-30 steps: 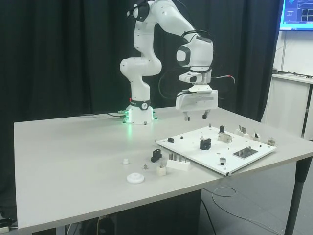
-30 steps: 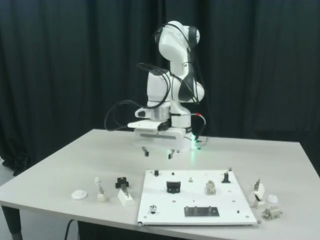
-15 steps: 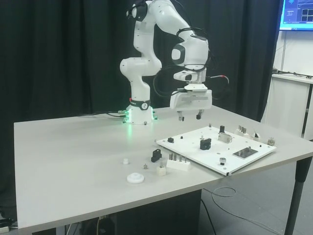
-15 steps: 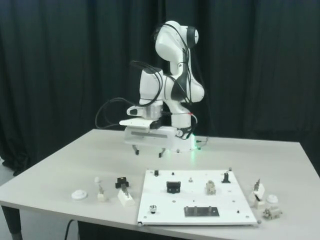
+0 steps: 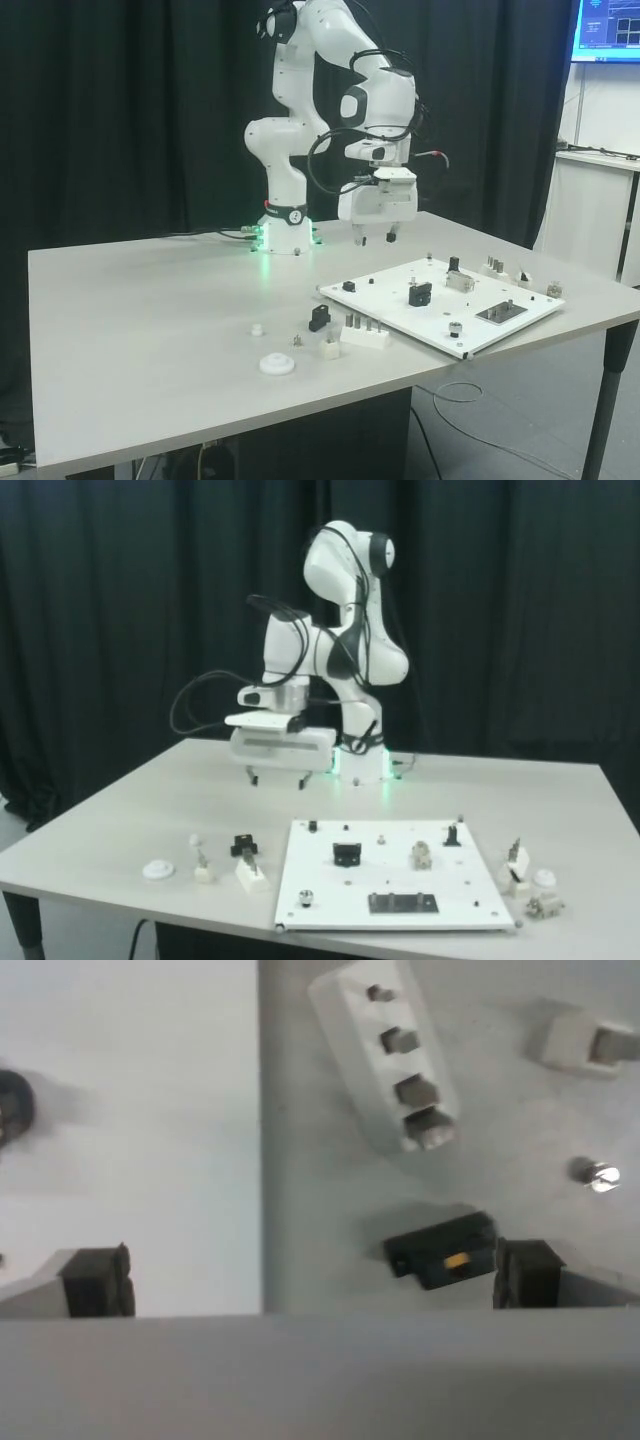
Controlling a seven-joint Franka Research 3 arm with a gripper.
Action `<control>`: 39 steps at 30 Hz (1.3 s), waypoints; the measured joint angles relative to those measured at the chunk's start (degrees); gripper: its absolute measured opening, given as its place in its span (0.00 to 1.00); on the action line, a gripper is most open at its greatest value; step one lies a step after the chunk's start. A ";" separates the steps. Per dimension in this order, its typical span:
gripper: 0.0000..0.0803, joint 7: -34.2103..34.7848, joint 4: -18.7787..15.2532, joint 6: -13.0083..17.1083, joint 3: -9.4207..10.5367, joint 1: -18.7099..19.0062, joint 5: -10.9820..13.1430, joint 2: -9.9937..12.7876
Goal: Pick square peg 4.
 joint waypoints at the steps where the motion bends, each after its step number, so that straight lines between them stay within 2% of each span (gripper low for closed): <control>1: 1.00 -0.85 0.06 0.00 -0.10 -0.11 -0.09 0.00; 10: 1.00 -7.49 0.21 -0.01 -1.26 -0.96 -0.49 0.05; 18: 1.00 -16.41 0.21 0.16 -1.72 -1.86 -0.35 0.88; 27: 1.00 -20.81 0.22 2.95 -1.72 -2.92 0.60 3.19; 39: 1.00 -28.31 0.27 7.84 -1.72 -4.06 5.01 7.41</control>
